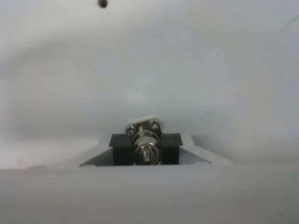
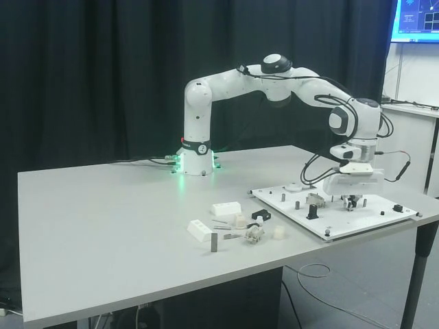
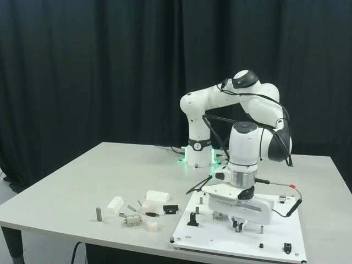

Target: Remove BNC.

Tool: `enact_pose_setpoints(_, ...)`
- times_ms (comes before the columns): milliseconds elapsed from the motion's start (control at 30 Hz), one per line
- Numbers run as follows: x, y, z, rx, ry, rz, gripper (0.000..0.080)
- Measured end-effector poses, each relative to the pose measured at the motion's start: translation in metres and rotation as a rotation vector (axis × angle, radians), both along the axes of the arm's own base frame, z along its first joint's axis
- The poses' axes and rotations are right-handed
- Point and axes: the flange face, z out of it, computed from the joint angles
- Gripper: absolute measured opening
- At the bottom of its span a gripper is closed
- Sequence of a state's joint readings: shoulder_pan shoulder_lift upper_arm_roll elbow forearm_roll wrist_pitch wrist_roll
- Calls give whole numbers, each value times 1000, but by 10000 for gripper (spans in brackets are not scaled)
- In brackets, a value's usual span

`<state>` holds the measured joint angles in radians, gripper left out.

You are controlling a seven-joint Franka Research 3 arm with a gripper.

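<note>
In the wrist view a metal BNC connector (image 1: 147, 142) with a small white flange behind it sits between the black finger pads (image 1: 121, 150) of my gripper (image 1: 146, 153). The pads touch it on both sides, so the gripper is shut on it. In the first room view the gripper (image 2: 350, 203) hangs low over the white task board (image 2: 343, 225) at the table's right end. The second room view shows the gripper (image 3: 237, 224) just above the board (image 3: 209, 235). The connector is too small to make out in either room view.
A black bracket (image 2: 312, 212) and small posts stand on the board beside the gripper. Loose white blocks (image 2: 226, 208), a black piece (image 2: 261, 215) and a grey pin (image 2: 215, 243) lie on the grey table left of the board. A cable (image 3: 286, 199) loops behind the hand.
</note>
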<state>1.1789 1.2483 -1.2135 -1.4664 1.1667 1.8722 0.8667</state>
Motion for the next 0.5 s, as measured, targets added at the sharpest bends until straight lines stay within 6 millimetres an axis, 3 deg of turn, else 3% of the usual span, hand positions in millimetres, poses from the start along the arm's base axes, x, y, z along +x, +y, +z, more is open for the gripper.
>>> enact_pose_setpoints(500,0,0,0,3,8,255,122)
